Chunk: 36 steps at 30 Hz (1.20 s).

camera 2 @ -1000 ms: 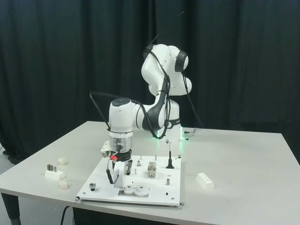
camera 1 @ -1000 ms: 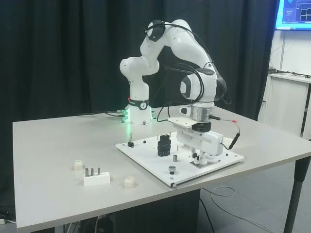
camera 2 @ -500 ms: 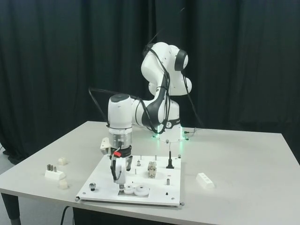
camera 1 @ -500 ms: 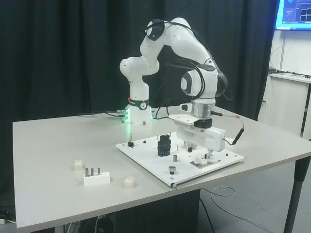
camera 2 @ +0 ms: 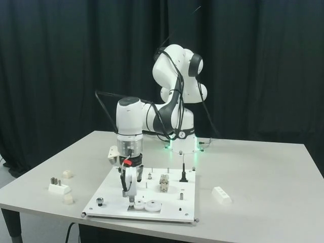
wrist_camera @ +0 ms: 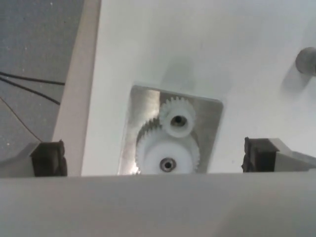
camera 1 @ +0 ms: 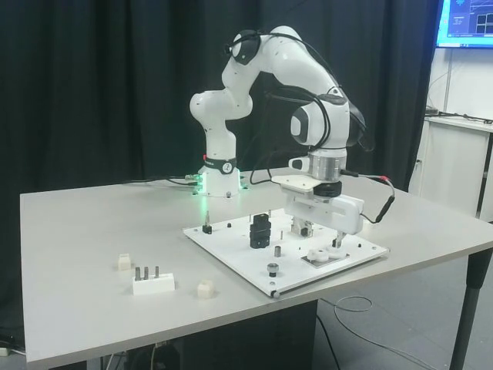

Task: Insert small gear.

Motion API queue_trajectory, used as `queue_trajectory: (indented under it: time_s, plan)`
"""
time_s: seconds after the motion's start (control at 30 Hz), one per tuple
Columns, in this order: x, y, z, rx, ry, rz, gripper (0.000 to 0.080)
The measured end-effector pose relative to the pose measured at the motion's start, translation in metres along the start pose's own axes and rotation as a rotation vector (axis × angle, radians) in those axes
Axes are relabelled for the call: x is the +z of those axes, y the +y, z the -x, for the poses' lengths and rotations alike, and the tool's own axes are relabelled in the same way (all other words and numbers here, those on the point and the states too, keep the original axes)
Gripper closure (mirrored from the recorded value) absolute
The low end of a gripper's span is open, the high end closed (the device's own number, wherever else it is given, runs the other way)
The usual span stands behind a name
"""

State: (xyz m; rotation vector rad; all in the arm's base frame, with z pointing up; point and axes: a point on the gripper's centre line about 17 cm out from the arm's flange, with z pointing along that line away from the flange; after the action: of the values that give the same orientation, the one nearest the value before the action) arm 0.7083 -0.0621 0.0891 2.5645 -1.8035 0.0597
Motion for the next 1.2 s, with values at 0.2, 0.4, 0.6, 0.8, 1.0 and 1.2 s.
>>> queue_trajectory:
  time_s: [0.2,0.4,0.6,0.8,1.0,1.2]
  plan:
    - [0.004,-0.007,-0.001,-0.014,0.008,-0.005,0.0003]
    - [0.009,-0.015,-0.005,-0.021,0.019,-0.011,0.0003]
    - [0.014,-0.019,-0.007,-0.023,0.022,-0.013,0.0003]
    - [0.02,-0.022,-0.006,-0.024,0.016,-0.014,0.0003]
    - [0.023,-0.022,-0.006,-0.023,0.013,-0.012,0.0003]
    - [0.028,-0.022,-0.005,-0.024,0.012,-0.009,0.0003]
